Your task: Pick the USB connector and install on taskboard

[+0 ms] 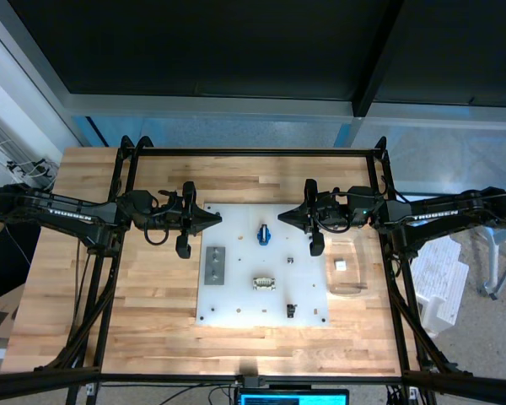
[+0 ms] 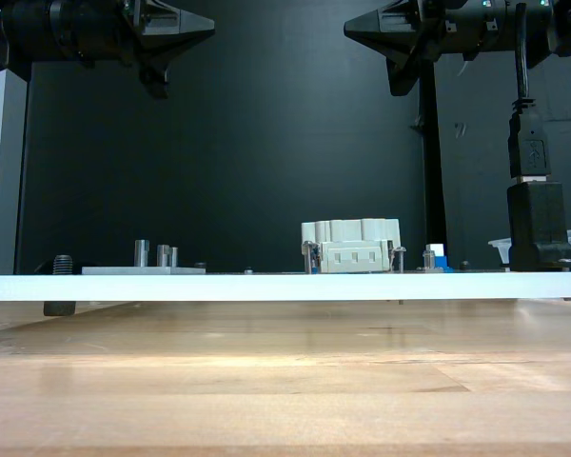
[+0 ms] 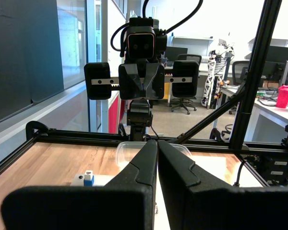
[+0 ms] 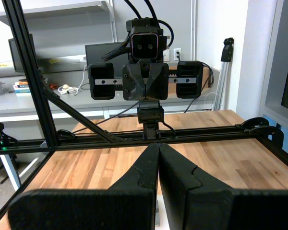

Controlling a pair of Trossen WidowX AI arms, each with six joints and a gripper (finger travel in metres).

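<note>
We saw the left gripper [image 1: 217, 218] and right gripper [image 1: 281, 218] both pinched closed and empty, high over the flat white square taskboard [image 1: 236, 291]. The tiny dark USB connector [image 2: 530, 143] stood upright in the small black socket [image 2: 540, 228] near the board's front right.

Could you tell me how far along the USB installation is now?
Done, apparently: the USB connector stands upright in the black socket on the taskboard. In hand: nothing; the left gripper and right gripper hang shut and empty above the board. Left: perhaps only confirming it is fully seated.
</note>
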